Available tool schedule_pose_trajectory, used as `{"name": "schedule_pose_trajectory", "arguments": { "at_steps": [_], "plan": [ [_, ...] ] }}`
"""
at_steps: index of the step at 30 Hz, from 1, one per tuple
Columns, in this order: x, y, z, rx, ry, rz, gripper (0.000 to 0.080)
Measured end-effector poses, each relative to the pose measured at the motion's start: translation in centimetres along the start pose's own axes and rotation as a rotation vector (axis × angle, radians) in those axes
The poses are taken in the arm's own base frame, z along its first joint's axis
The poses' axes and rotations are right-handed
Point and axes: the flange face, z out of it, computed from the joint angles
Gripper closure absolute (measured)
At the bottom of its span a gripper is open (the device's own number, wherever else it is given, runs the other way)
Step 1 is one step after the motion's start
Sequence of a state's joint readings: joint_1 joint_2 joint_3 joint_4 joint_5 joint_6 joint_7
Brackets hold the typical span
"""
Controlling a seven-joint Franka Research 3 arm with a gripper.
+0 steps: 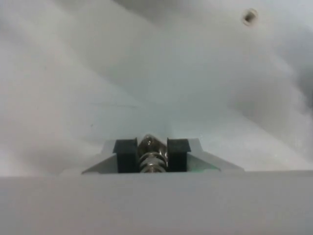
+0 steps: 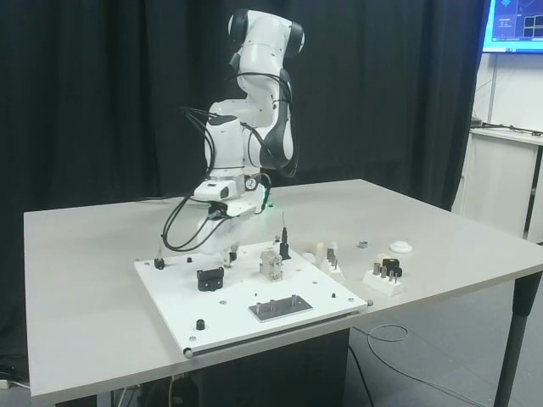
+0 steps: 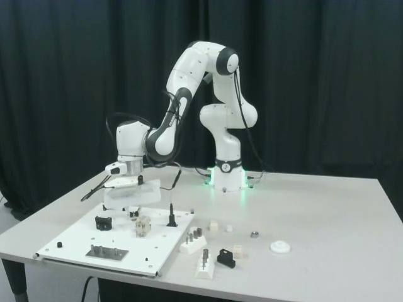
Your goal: Insert BNC.
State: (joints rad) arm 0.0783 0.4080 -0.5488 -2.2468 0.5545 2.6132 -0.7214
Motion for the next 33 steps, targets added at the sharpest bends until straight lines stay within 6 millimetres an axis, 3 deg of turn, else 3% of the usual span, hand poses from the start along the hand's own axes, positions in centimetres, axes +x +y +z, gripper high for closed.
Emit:
{"name": "schedule_pose_trajectory", "arguments": {
  "at_steps": [18, 33],
  "plan": [
    [-0.05, -0.03, 0.25, -0.016, 0.012, 0.384, 0.0678],
    [0.0, -0.33, 0.31, -0.034, 0.004, 0.387, 0.0678]
  ]
}}
